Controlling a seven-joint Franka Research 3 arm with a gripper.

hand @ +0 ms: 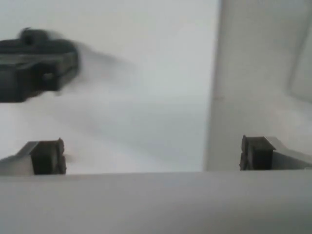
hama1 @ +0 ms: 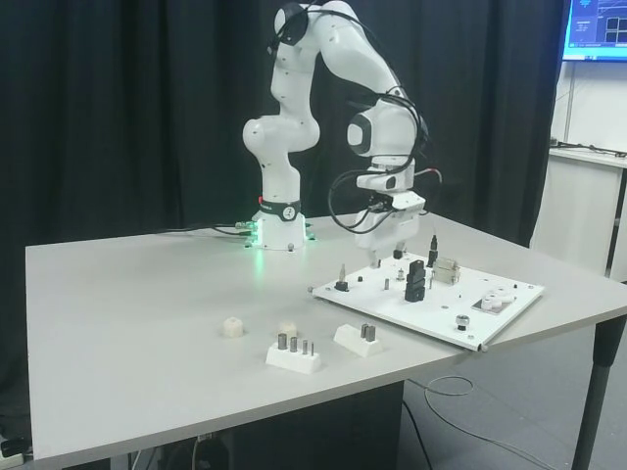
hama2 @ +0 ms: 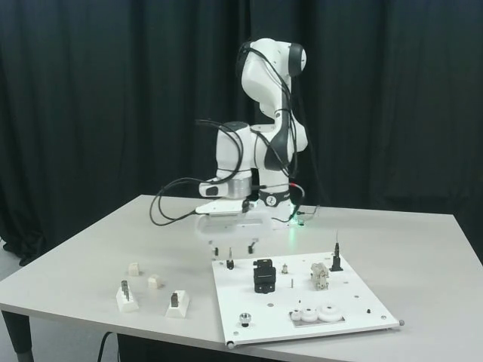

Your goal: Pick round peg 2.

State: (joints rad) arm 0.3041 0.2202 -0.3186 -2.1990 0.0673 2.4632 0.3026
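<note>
— Where was the gripper [hama1: 385,262], and how did its fingers stand?

— It hung above the far edge of the white board [hama1: 509,311], right of centre in the first room view. In the wrist view the two dark, blocky fingertips [hand: 48,157] stood wide apart, released, with nothing between them.

— And round peg 2?

— Several small metal pegs stood upright in two white holder blocks [hama1: 294,356] on the smooth grey table [hama1: 127,304], lower centre of the first room view — well apart from the gripper. Which one was peg 2 could not be told.

— Anything else on the board?

— A black, angular fixture [hama1: 415,281], matte, near the middle.
</note>
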